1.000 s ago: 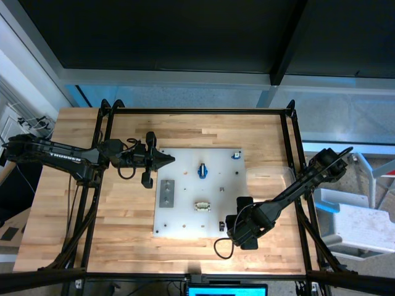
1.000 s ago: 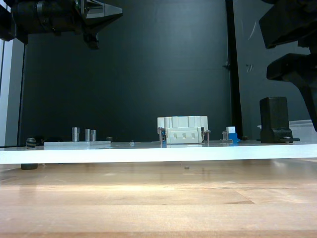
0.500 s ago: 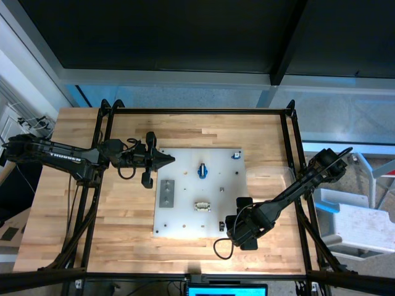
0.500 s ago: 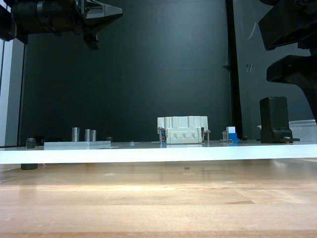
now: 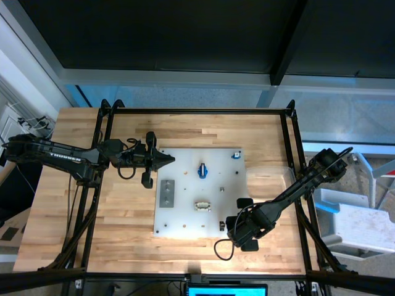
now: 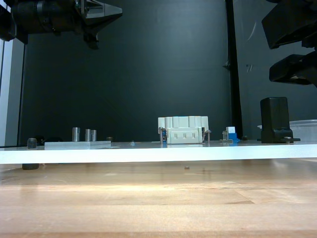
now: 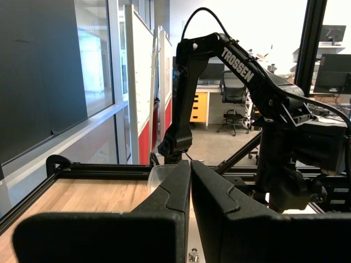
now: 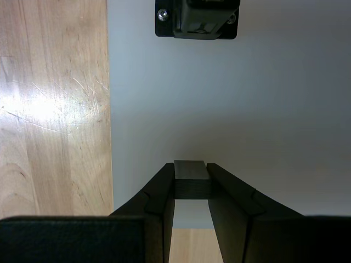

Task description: Pick the 16mm bar from the taskboard and place it in the container

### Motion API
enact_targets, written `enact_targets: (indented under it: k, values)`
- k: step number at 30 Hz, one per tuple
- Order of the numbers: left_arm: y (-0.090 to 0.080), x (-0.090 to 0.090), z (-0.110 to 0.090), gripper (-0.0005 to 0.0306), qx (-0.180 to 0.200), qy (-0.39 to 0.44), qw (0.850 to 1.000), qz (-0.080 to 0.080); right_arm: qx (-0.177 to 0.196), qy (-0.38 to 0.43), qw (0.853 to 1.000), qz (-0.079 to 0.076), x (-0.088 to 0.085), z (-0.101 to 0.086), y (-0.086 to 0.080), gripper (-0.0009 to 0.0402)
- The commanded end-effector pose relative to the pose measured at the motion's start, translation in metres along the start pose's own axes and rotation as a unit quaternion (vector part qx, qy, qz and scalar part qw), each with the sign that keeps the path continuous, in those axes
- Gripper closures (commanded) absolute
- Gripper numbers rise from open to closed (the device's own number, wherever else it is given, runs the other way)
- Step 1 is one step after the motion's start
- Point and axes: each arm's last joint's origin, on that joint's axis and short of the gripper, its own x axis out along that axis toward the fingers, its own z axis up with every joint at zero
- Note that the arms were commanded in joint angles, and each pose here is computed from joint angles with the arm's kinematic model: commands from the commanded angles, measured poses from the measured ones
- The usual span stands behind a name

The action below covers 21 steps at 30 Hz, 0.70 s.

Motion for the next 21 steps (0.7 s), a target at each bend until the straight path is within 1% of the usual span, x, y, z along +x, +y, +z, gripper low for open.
enact_targets:
  k: [1, 5, 9, 13, 16, 21]
  values:
    - [0.0, 0.0, 0.0, 0.03, 0.0, 0.0, 1.0, 0.0, 0.0, -0.003, 1.0, -0.002, -0.001, 0.0, -0.001, 0.0367]
    - [0.0, 0.0, 0.0, 0.03, 0.0, 0.0, 1.0, 0.0, 0.001, -0.008, 1.0, 0.001, -0.004, 0.0, -0.001, 0.0383]
    - [0.0, 0.0, 0.0, 0.03, 0.0, 0.0, 1.0, 0.0, 0.004, -0.009, 1.0, 0.014, -0.009, 0.0, -0.001, 0.0389]
    - [0.0, 0.0, 0.0, 0.03, 0.0, 0.0, 1.0, 0.0, 0.005, -0.017, 1.0, 0.021, -0.016, -0.001, -0.003, 0.0389]
    - [0.0, 0.0, 0.0, 0.03, 0.0, 0.0, 1.0, 0.0, 0.006, -0.022, 0.999, 0.025, -0.021, -0.001, -0.004, 0.0389]
    - [0.0, 0.0, 0.0, 0.03, 0.0, 0.0, 1.0, 0.0, 0.007, -0.026, 0.999, 0.027, -0.031, -0.004, -0.008, 0.0389]
